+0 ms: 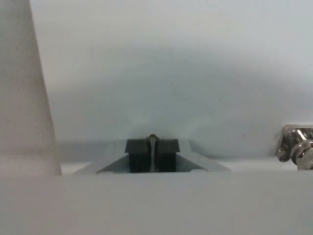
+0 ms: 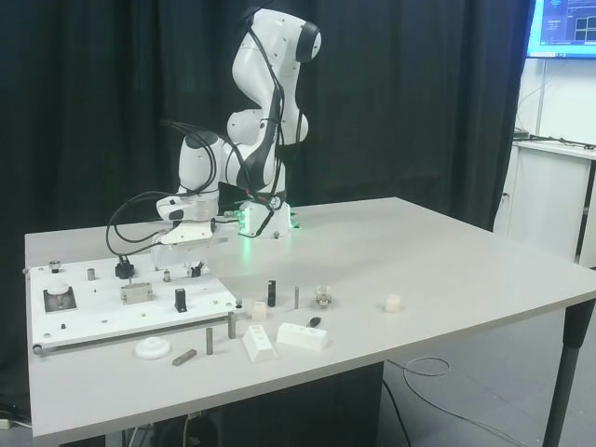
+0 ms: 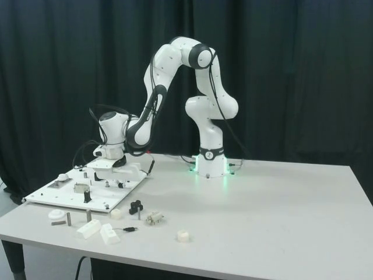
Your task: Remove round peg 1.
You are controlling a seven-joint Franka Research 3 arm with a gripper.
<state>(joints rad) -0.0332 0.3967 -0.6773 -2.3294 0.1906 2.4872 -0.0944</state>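
Gripper (image 1: 152, 155) fingers are pinched onto a thin grey metal pin, round peg 1 (image 1: 152, 139), whose rounded tip shows just above the 2 black pads (image 1: 138, 154) in the wrist view. Behind them lies the white board (image 1: 161, 78), seen close, with a metal connector (image 1: 297, 152) off to one side and a white cone-shaped part (image 1: 24, 93) at the other.

From the first room view the gripper (image 2: 183, 244) hangs low over the far edge of the white board (image 2: 102, 317), near the small fittings standing there; whether the peg's foot is seated in its hole or already clear cannot be told. The second room view shows the same: the hand (image 3: 111, 165) is down at the board (image 3: 52, 195).

To do the pull well, I judge the wrist should rise straight along the peg's axis, grip firm, with no sideways drag until the peg is free, and then move away from neighbouring fittings.

Loose parts lie on the grey table (image 2: 447, 251) in front of the board. No brand, label or writing is readable.
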